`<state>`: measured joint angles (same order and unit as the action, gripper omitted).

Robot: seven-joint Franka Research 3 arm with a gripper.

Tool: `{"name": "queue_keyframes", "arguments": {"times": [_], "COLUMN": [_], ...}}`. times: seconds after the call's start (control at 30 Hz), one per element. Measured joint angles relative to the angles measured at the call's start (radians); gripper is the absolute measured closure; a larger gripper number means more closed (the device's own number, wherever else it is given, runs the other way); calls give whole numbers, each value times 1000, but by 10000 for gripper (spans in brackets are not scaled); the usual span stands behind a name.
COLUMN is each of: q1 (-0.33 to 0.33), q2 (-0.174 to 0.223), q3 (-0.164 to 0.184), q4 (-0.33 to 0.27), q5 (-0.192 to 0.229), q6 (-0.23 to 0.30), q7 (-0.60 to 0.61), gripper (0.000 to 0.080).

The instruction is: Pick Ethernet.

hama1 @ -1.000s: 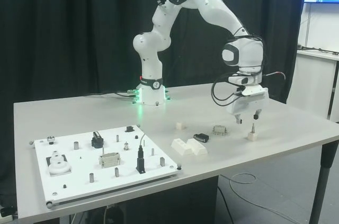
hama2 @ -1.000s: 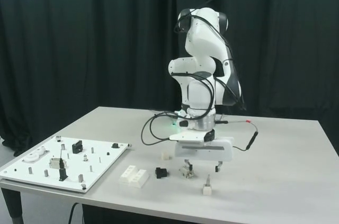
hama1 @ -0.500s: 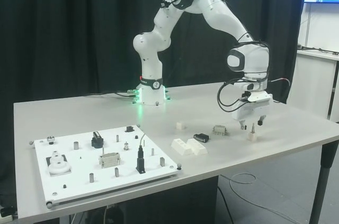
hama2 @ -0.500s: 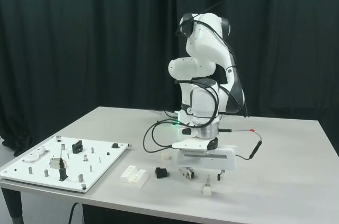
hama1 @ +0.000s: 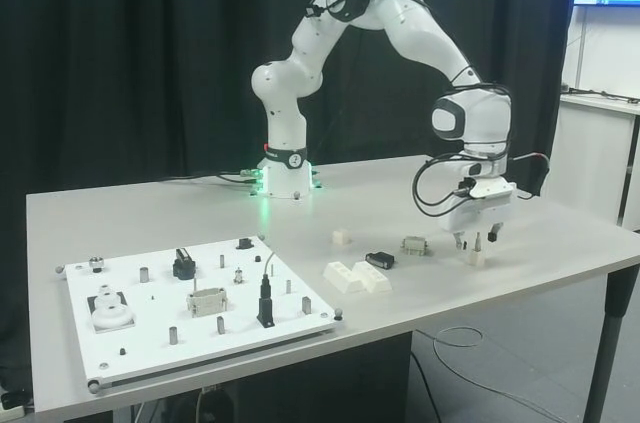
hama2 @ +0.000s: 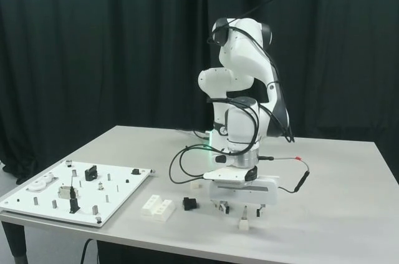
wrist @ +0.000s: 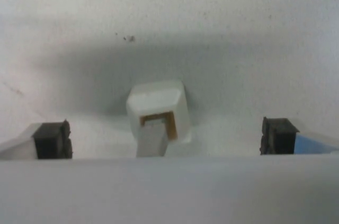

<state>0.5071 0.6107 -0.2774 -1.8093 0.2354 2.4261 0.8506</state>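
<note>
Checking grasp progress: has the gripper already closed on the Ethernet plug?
No. In the wrist view the gripper is open, its fingers standing well apart on either side of the Ethernet plug, touching nothing.

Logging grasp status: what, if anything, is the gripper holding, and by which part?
Nothing. The gripper is open, its fingers either side of the Ethernet plug, not touching it.

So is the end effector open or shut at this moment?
Open. In the wrist view its two black fingertips stand wide apart on either side of the small white Ethernet plug holder, touching neither side of it.
</note>
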Motion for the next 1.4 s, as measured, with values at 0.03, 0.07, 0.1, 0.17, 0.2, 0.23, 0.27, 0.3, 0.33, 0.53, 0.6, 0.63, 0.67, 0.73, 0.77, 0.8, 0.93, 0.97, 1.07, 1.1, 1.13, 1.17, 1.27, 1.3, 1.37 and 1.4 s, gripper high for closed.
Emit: {"name": "queue_keyframes", "arguments": {"times": [0.03,0.07,0.1,0.17,0.2,0.23,0.27,0.3,0.33,0.53,0.6,0.63,0.67,0.73,0.77,0.8,0.93,0.97,1.07,1.1,1.13,1.17,1.27,1.3,1.37,1.4], "q1": [0,0,0,0,0,0,-1,-1,-1,-2,-2,-2,-2,-2,-2,-2,-2,-2,-2,-2,-2,-2,-2,-2,-2,-2], "q2": [2,4,6,10,11,13,14,14,15,17,17,17,17,17,17,17,17,16,13,11,10,8,5,4,4,4], "q3": [0,0,0,0,0,0,1,1,1,1,1,1,1,1,1,1,1,1,0,0,-1,-2,-5,-6,-9,-10], "q4": [2,4,6,9,10,11,12,13,14,15,16,16,16,19,21,23,42,48,68,75,83,91,116,122,137,144], "q5": [0,0,0,0,0,0,0,0,0,0,0,0,1,3,4,5,10,10,10,10,10,10,10,10,10,10], "q6": [0,0,0,-1,-1,-1,-2,-2,-2,-4,-5,-5,-5,-8,-11,-16,-42,-49,-82,-93,-107,-120,-161,-171,-194,-205], "q7": [0,0,0,0,0,0,0,0,0,0,0,0,0,0,0,0,2,3,12,16,19,21,25,26,28,29], "gripper": [3,3,27,27,27,27,27,27,27,348,348,348,348,670,670,670,701,701,701,701,701,701,701,701,701,701]}}
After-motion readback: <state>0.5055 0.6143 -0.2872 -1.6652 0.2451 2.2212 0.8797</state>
